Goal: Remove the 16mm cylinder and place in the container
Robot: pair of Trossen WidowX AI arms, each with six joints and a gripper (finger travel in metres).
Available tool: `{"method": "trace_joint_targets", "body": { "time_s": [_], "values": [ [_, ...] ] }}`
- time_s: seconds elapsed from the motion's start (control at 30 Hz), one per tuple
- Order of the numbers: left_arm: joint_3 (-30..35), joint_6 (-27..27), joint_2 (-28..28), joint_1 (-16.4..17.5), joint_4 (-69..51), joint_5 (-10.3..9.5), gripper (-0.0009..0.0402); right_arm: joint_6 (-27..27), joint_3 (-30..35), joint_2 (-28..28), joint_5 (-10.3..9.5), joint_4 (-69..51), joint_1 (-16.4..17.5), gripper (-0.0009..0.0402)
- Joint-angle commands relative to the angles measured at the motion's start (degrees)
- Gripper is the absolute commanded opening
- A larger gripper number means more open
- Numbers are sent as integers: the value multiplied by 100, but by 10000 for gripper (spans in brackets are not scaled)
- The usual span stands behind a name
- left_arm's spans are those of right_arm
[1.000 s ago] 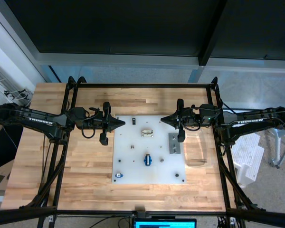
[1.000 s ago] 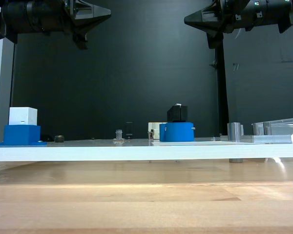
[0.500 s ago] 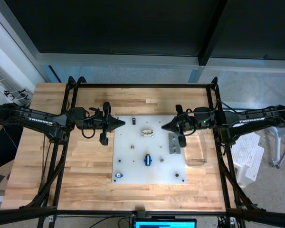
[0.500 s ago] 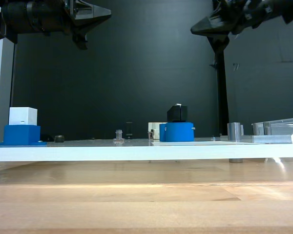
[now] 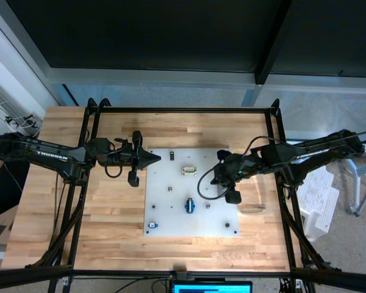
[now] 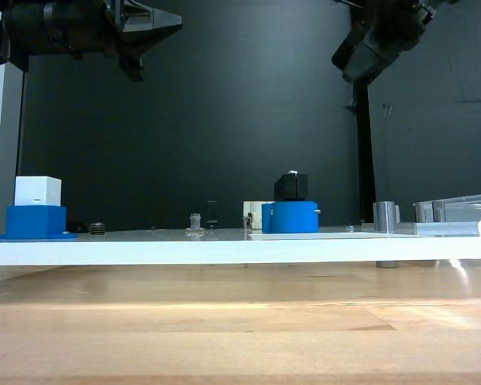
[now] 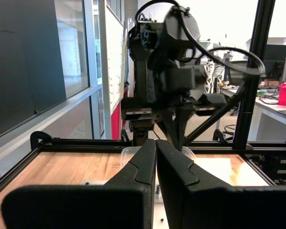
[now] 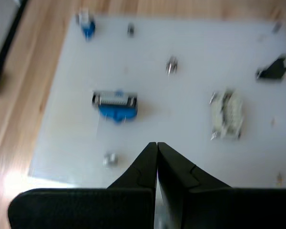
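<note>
Cylinder (image 5: 207,206), high view: it stands on the white board (image 5: 171,210) just right of the blue connector (image 5: 188,206), centre frame. My right pincer (image 5: 213,179) hangs just above it in the frame, pitched down and apart from it. My left pincer (image 5: 156,158) sits at the board's upper-left edge. The container (image 5: 251,210) is just beside the board's right edge, partly under my right arm.

Low view: left pincer (image 6: 172,22) is upper left and right pincer (image 6: 337,62) upper right, both well above the board (image 6: 144,249). The cylinder (image 6: 384,216) is upright, right of the blue connector (image 6: 293,215). The container (image 6: 465,210) is at far right.

Left wrist view: fingers (image 7: 143,162) pressed together, nothing between.

Right wrist view: fingers (image 8: 143,164) meet, gripping nothing. The cylinder (image 8: 109,159) is on the board near the blue connector (image 8: 115,105), clear of my tips.
</note>
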Motion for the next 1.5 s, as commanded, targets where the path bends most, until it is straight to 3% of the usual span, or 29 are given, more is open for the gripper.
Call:
{"method": "trace_joint_targets", "body": {
  "time_s": [0.03,0.3,0.53,0.73,0.87,0.93,1.5],
  "values": [
    [2,0,0,0,-4,2,0,85,407,352,2,-629,81,0],
    [2,0,0,2,-4,2,0,195,1088,999,0,-1384,227,34],
    [2,2,0,2,-4,2,0,299,1419,1329,28,-1445,249,119],
    [2,2,0,2,-7,2,0,304,1554,1519,170,-1598,258,194],
    [2,0,0,2,-7,2,0,326,1578,1585,229,-1740,267,225],
    [2,0,0,0,-7,2,0,328,1572,1611,313,-1753,273,232],
    [2,2,0,2,-7,2,0,326,1539,1814,295,-1738,358,228]
  ]
}}
